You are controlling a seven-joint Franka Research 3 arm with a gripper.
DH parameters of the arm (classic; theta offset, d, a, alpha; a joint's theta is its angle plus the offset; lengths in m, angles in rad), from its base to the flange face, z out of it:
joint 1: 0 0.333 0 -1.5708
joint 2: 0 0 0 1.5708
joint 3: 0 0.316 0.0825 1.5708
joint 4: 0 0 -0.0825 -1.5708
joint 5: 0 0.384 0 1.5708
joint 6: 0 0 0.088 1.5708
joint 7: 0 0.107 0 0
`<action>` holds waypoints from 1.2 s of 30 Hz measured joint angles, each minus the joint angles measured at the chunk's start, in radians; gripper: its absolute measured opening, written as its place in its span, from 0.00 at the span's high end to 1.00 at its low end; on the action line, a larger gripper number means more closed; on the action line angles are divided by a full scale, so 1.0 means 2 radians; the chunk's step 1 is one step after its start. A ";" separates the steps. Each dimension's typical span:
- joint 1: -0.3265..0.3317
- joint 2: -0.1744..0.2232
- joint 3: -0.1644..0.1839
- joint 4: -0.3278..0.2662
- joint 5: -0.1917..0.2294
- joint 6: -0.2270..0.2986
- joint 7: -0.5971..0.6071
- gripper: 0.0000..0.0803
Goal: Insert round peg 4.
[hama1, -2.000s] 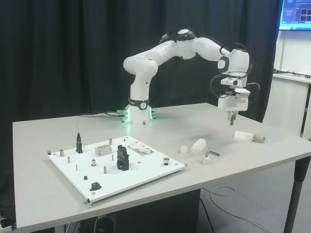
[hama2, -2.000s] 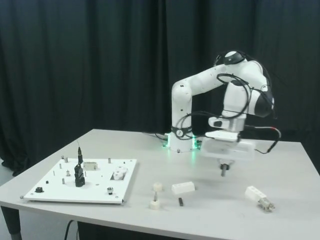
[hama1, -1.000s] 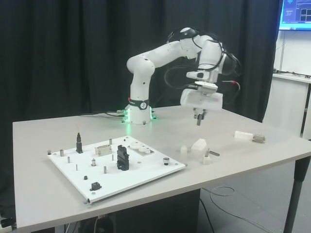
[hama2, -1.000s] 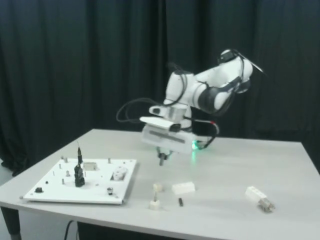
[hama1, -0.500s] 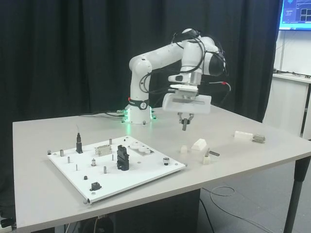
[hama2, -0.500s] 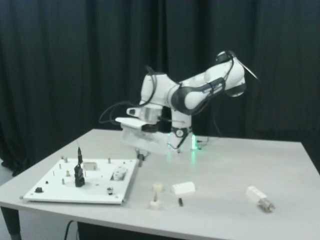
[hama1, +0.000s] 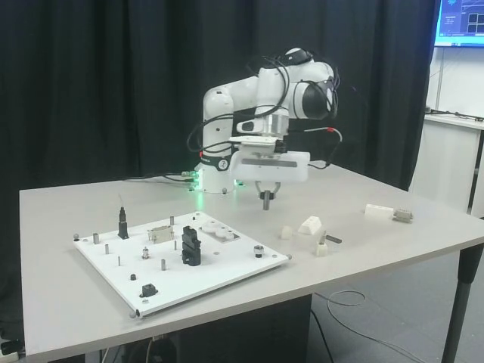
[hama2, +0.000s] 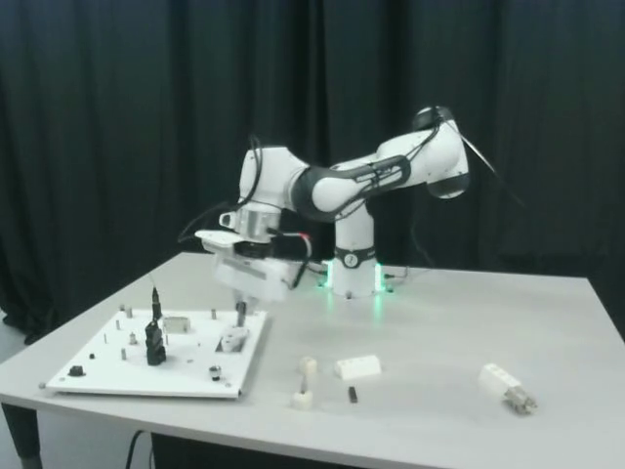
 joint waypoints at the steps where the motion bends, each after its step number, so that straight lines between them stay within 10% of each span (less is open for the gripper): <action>1: -0.005 0.001 0.000 0.002 0.002 -0.001 0.003 0.81; 36: -0.164 0.032 0.014 0.099 -0.002 -0.075 0.317 0.81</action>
